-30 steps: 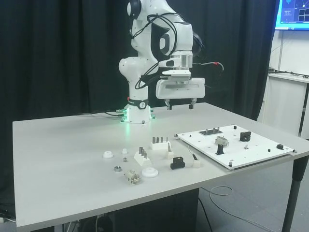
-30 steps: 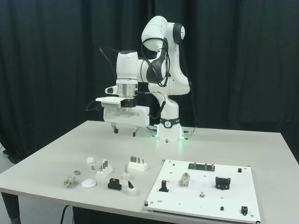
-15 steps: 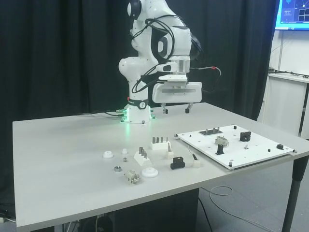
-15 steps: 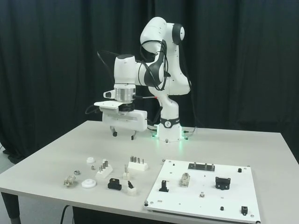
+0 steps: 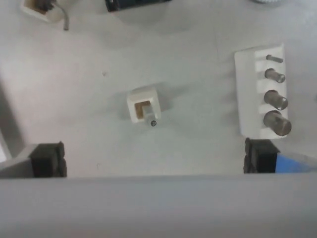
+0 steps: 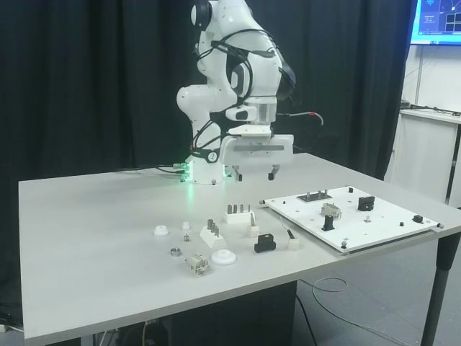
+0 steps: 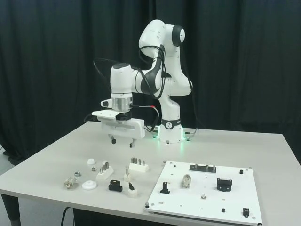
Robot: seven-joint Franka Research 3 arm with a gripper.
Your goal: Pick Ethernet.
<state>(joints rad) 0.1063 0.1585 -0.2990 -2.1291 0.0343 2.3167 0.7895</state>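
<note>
The arm (image 7: 157,70) is reaching forward, holding its gripper (image 6: 253,173) pointing down, fingers (image 5: 48,159) spread wide apart.

No text, label, brand or number can be read on any part, on the white board (image 6: 353,210) or on the arm; the wall screen (image 6: 436,21) perhaps carries writing, but nothing legible.
</note>
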